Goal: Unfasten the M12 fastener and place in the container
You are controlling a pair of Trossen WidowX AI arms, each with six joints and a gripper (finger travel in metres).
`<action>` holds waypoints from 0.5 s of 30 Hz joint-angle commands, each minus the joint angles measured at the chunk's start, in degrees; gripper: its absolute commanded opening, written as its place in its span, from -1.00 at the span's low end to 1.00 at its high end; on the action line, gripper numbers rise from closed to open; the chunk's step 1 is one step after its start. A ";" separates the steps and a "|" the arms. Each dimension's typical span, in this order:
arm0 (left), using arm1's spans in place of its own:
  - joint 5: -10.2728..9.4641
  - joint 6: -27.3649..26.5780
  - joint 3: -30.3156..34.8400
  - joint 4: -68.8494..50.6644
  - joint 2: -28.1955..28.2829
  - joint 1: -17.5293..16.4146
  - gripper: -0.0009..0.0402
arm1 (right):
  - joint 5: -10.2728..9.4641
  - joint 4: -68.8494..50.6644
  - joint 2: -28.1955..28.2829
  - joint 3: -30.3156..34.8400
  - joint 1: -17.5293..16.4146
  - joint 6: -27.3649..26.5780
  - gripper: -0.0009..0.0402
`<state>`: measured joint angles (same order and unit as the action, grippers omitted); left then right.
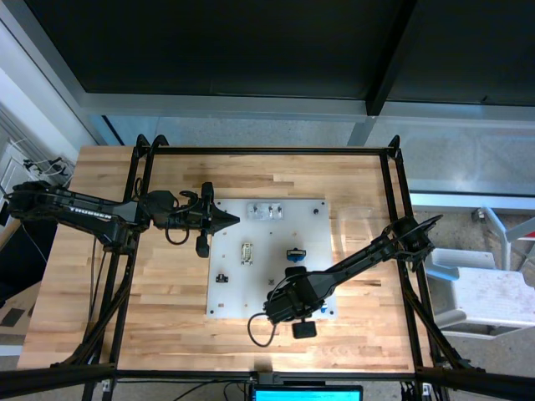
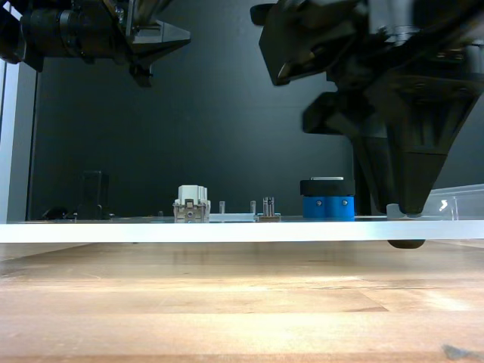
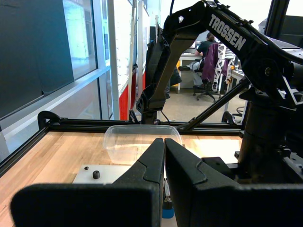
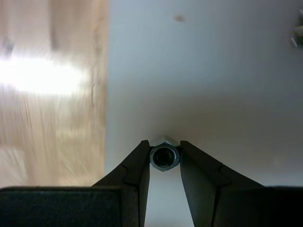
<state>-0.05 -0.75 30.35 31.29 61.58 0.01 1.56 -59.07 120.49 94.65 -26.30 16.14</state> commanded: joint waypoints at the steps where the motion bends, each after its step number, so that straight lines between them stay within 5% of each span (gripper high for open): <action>1: 0.00 0.00 0.02 0.02 0.02 0.00 -0.96 | 0.39 -0.04 0.07 -0.02 0.07 -11.21 -0.96; 15: 0.00 0.00 0.02 0.02 0.02 -0.02 -0.96 | 0.39 -0.37 0.07 -0.02 0.04 -53.42 -0.96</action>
<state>-0.08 -0.78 30.35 31.29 61.58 0.01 1.72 -59.27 120.49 94.65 -26.28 -33.41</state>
